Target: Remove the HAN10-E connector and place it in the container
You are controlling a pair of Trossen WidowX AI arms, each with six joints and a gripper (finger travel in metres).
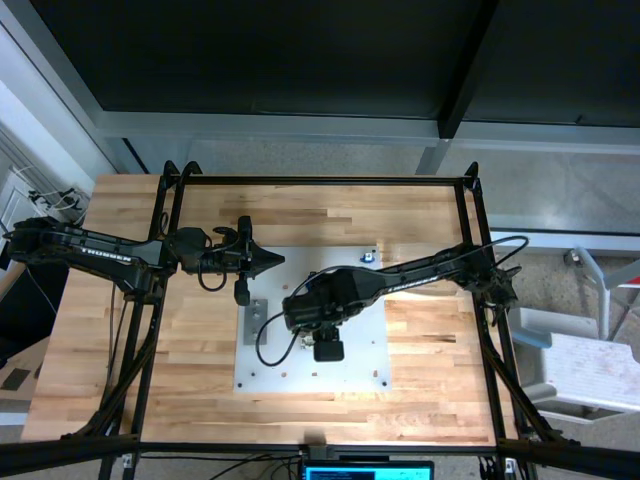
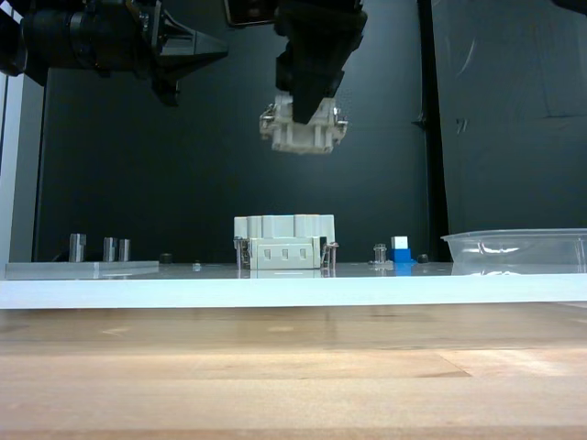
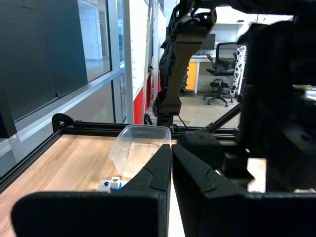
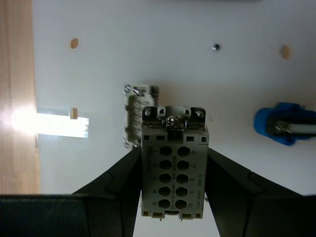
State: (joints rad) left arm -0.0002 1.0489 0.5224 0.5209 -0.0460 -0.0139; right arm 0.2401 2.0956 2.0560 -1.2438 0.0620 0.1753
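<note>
The HAN10-E connector, a small light-grey block, hangs in the air above the white plate, with my right gripper shut on it. In the right wrist view the connector's pin face with two rows of holes shows between the black fingers. The container, a pale see-through tub, rests at the right on the table; it also appears as the container in the left wrist view. My left gripper hovers high at the left, shut and empty, fingertips pressed together.
A matching connector base stays mounted on the white plate directly under the lifted block. A blue part stands nearby on the plate. A grey metal block with pegs lies at the plate's left edge. A black frame rims the table.
</note>
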